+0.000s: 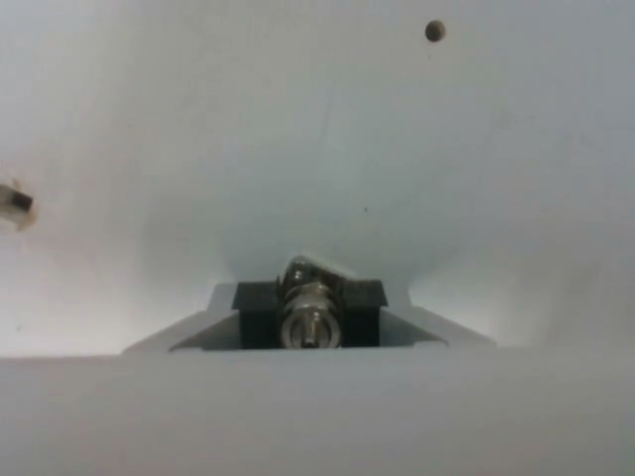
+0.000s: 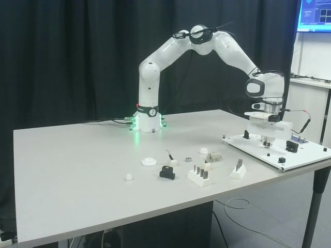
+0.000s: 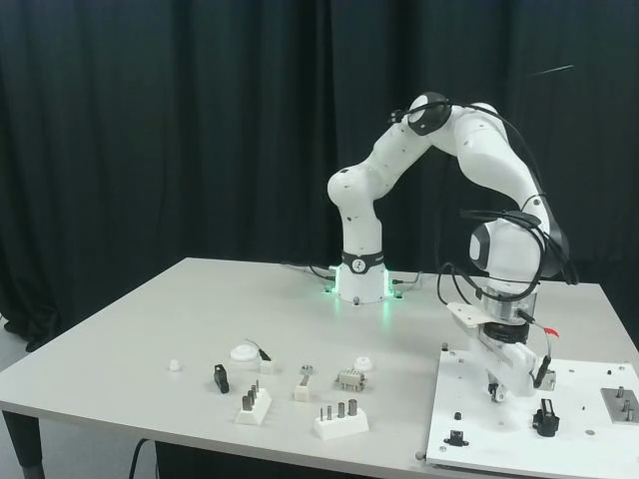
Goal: Insert BNC.
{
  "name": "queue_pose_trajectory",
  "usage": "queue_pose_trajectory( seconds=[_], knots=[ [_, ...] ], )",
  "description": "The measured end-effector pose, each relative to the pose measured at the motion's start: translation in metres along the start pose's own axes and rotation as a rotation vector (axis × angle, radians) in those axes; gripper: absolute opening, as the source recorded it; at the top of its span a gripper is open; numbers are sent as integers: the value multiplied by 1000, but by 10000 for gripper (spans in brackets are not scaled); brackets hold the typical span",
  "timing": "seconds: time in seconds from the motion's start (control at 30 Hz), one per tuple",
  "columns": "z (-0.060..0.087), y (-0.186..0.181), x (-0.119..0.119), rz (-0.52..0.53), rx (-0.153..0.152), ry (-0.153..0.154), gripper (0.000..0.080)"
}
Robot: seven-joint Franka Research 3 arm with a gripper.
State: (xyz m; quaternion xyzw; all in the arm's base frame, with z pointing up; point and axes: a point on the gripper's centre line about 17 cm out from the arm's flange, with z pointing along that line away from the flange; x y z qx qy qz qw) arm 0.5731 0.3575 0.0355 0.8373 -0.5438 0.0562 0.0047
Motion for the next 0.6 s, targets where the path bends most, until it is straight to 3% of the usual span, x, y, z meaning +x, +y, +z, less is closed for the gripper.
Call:
queue_pose_trajectory(
  seconds=[0.27, 0.3, 0.33, 0.37, 0.53, 0.57, 0.6],
  knots=[
    [-6, 2, -3, 53, -7, -26, 121],
    [-9, 2, -2, 59, -9, -29, 214],
    [-12, 3, -1, 64, -10, -29, 214],
    [-14, 3, 0, 67, -12, -28, 554],
    [-28, 3, 7, 76, -15, -17, 554],
    [-30, 3, 8, 77, -15, -15, 737],
    [-33, 2, 8, 78, -14, -14, 737]
  ],
)
